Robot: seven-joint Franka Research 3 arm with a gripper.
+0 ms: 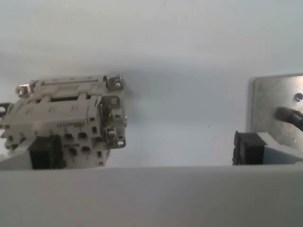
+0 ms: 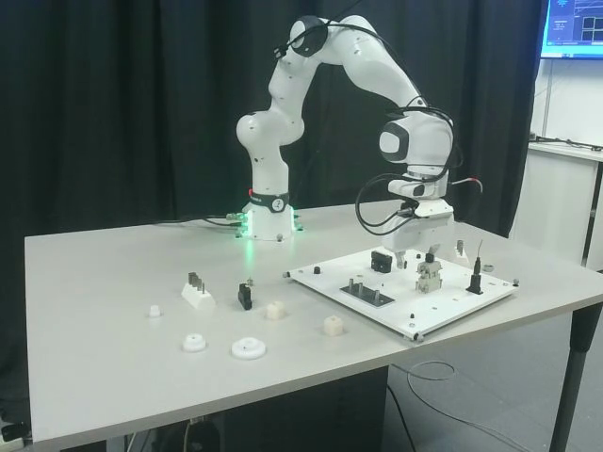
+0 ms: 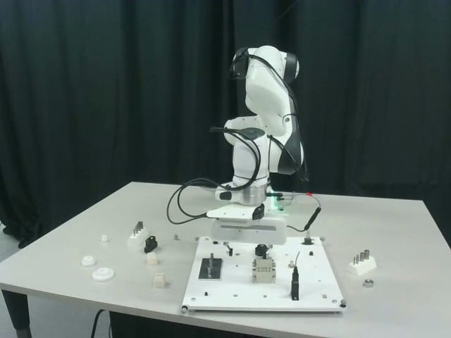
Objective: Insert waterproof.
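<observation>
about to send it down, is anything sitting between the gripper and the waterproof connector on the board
Nothing visible. The gripper hangs above the white board, and the connector below it is uncovered, with only bare board around it.

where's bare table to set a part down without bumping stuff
Free: the wide grey table stretch behind the small pin block, and the near corner in front of the white gears. Crowded: the white board under the gripper.

A grey bar [image 1: 151, 196] hides the connector's [image 1: 66, 125] lower part in the wrist view; the metal plate [image 1: 279, 113] runs off that picture's edge.
</observation>
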